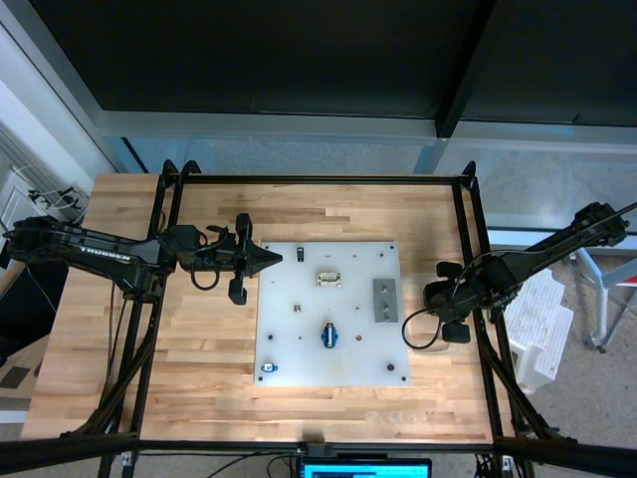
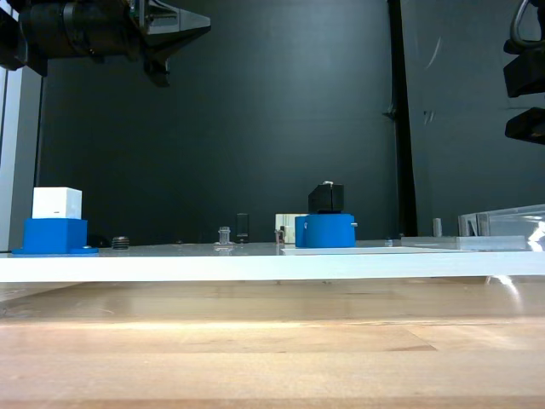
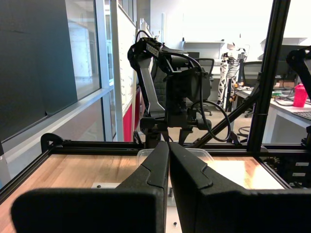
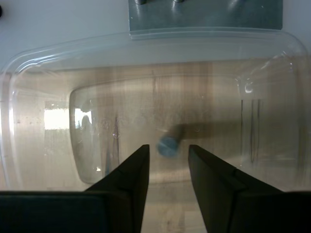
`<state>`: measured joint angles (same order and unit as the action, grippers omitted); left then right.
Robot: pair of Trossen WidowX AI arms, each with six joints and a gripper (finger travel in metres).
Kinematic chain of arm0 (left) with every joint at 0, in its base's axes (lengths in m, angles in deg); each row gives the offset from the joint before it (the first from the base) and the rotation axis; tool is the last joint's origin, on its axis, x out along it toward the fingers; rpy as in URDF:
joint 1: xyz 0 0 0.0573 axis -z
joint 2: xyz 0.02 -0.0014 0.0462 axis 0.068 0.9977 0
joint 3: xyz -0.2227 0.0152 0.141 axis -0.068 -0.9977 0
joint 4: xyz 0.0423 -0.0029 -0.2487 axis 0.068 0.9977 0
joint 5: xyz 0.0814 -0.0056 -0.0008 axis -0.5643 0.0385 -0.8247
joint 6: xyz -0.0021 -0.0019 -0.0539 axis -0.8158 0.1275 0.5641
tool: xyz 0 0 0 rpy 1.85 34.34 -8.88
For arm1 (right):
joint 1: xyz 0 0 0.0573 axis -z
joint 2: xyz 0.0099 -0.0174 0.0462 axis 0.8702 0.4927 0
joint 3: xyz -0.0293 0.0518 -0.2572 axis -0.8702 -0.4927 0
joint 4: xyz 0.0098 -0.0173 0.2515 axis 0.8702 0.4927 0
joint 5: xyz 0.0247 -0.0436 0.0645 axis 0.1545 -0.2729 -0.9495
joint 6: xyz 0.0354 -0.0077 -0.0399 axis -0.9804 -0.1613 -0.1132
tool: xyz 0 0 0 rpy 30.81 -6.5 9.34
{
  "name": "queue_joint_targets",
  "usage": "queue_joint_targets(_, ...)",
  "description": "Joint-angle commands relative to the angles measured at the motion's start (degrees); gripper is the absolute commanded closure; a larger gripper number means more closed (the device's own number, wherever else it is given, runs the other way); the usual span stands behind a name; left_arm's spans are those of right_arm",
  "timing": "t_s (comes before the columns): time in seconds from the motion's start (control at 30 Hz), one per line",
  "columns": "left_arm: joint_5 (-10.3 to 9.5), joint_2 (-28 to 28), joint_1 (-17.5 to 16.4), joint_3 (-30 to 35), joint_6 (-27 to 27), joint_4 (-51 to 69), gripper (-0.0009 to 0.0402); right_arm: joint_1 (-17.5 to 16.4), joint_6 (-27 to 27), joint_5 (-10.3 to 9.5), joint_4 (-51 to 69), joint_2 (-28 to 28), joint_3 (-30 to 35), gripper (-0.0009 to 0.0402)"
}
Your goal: Remove the 16mm cylinder and place in the container
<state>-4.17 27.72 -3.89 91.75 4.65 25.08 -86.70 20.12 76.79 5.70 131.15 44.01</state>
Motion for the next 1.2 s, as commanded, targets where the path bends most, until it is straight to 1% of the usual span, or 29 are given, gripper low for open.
queue_joint_targets(0.03, 0.02, 0.0, 0.0, 0.0, 0.0, 0.0, 0.0393, 0.0, -0.3, 0.07, 0.0, 0.0, 0.0, 0.0247)
queue_joint_targets(0.27, 0.02, 0.0, 0.0, 0.0, 0.0, 0.0, 0.0393, -0.1, -0.5, 0.04, -0.1, 0.0, 0.1, 0.0222)
queue_joint_targets(0.77, 0.02, 0.0, 0.0, 0.0, 0.0, 0.0, 0.0393, 0.0, -1.7, 0.07, -0.2, -0.2, 0.8, 0.0221)
queue_joint_targets(0.8, 0.02, 0.0, 0.0, 0.0, 0.0, 0.0, 0.0393, 0.0, -1.7, 0.57, -0.2, -0.3, 1.7, 0.0222)
queue_joint_targets(0.9, 0.02, 0.0, 0.0, 0.0, 0.0, 0.0, 0.0393, 1.0, 0.9, 5.29, -0.1, -0.5, 6.2, 0.0222)
queue_joint_targets(1.0, 0.02, 0.0, 0.0, 0.0, 0.0, 0.0, 0.0393, 2.8, 4.4, 8.72, -0.9, -0.2, 10.9, 0.0222)
queue_joint_targets(1.03, 0.02, 0.0, 0.0, 0.0, 0.0, 0.0, 0.0393, 3.6, 5.6, 9.11, -1.8, 0.2, 12.2, 0.0222)
queue_joint_targets(1.2, 0.02, 0.0, 0.0, 0.0, 0.0, 0.0, 0.0393, 7.0, 11.1, 9.07, -9.3, 1.9, 15.0, 0.0222)
